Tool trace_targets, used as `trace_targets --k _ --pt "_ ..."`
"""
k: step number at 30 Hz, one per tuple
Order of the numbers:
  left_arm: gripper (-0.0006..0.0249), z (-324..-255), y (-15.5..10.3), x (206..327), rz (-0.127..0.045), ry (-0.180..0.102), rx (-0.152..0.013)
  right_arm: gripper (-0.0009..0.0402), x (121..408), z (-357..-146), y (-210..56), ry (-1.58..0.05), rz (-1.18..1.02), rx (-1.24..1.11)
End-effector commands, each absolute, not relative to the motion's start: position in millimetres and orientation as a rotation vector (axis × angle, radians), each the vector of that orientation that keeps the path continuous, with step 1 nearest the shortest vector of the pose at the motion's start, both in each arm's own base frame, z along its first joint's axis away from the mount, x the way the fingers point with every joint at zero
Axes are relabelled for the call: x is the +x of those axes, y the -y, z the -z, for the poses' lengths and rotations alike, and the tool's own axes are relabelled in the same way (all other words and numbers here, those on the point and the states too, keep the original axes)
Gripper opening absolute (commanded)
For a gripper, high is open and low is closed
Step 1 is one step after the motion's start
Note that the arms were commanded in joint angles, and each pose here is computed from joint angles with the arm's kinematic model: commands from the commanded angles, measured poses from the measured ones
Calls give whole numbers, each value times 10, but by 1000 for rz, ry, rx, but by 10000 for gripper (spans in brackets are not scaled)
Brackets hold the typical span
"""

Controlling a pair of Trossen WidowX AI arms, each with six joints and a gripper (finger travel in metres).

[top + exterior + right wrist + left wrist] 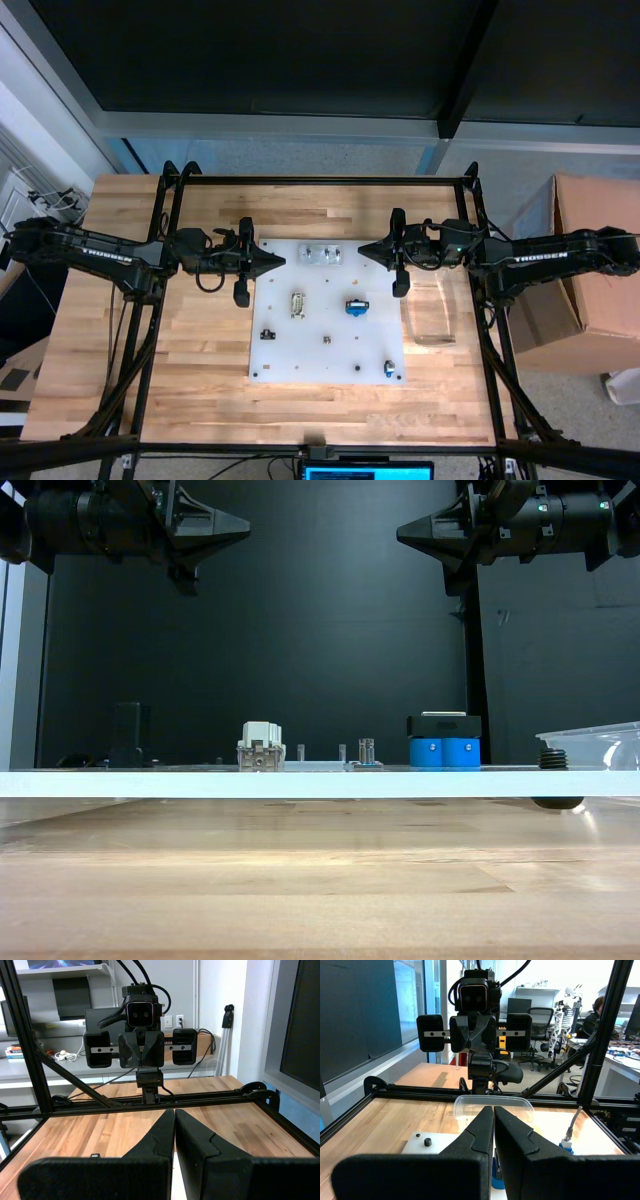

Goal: Remove the RJ45 connector from the taskboard and place in the container

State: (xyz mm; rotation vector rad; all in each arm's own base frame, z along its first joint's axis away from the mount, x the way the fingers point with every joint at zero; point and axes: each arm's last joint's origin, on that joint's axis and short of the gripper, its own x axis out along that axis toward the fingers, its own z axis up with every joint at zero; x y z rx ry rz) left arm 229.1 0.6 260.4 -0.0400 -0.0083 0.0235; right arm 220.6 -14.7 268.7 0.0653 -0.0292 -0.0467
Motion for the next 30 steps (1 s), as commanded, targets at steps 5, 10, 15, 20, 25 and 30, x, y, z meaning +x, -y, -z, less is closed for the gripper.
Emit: trace_targets --k 5,10,15,20,25,30 --pt "0 -2606 -7 2292 -24 9 -39 0 2207 -2689 147 30 46 66" --pt "0 -2606 -7 2292 -24 9 -40 0 2207 -2689 145 30 44 69" --pt "0 -2606 -7 2292 -24 9 -39 0 2207 -2689 138 29 36 69" --pt "0 -2606 -6 2292 -23 9 -39 0 2190 -2697 129 27 34 107" --pt "0 -2606 -7 2292 -24 9 -39 0 2110 -2655 47 -68 3 110" --pt "0 -2606 -6 2292 -23 9 -40 0 2065 -2611 -79 -221 -10 107"
